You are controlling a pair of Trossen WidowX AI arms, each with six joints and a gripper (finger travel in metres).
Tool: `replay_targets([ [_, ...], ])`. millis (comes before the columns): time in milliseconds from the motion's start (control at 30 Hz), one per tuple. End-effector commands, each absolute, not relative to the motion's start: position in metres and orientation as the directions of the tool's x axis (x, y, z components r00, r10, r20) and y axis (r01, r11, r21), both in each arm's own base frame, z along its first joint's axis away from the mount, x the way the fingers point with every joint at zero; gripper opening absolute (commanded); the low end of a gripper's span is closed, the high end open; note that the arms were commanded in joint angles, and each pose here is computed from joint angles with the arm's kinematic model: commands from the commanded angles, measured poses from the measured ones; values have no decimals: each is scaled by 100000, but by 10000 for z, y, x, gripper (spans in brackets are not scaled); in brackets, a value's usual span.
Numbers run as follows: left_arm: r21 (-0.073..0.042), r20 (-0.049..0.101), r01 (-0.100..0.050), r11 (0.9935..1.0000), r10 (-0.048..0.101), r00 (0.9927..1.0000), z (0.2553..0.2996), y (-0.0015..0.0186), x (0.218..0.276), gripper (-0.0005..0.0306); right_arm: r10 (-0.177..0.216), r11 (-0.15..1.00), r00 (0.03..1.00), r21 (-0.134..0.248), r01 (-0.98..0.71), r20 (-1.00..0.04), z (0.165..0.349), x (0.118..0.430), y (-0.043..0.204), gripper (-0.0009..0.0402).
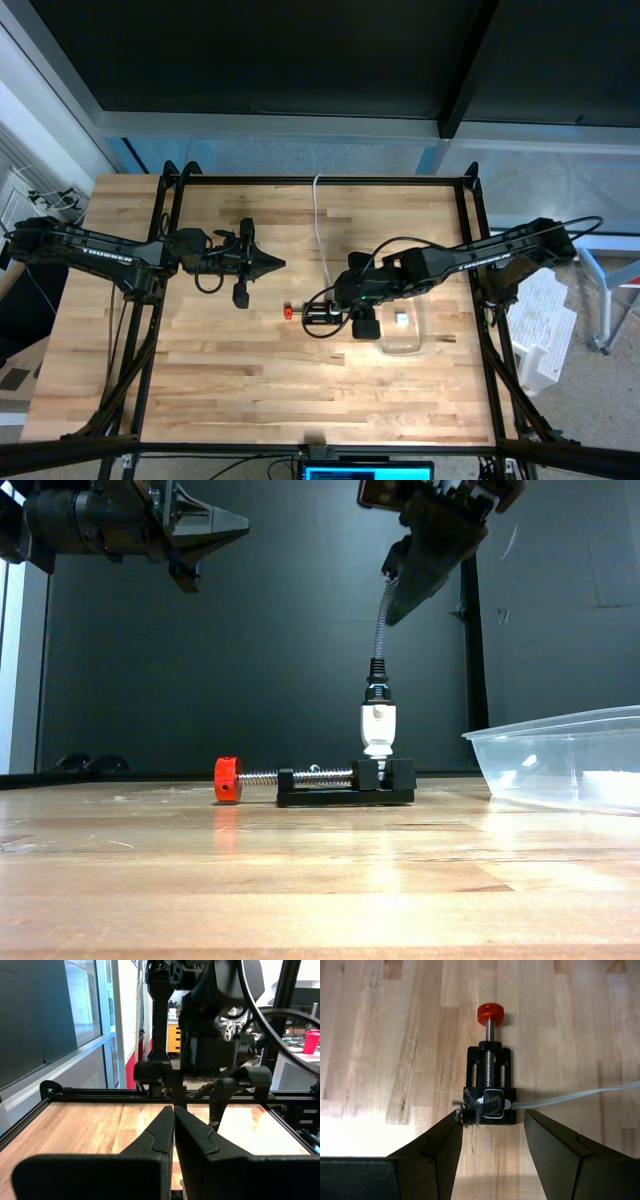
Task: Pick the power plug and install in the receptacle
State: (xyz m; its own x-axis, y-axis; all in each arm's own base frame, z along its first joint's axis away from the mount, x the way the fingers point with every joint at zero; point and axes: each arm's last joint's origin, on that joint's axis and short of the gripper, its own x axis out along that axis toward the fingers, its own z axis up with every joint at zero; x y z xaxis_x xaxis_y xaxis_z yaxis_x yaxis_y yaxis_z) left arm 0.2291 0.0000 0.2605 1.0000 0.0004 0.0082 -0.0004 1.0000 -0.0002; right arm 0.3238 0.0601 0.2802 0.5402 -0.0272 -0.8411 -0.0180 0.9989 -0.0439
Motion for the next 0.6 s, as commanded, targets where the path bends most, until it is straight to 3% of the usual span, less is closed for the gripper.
replay_targets([
  [33,19,973,-76,100000,76,99995,2607,1,2291,0,-2857,99889,54535,-4435,-1580,-83772,2821,3158,578,162],
  [367,19,896,-76,100000,76,99996,2606,1,2292,0,-3153,99929,57768,-3770,130,-81566,2849,2855,459,129],
  [600,19,896,-38,100000,38,99996,2606,0,2291,0,-3949,99915,70692,-3610,1975,-70619,2938,2630,337,66],
])
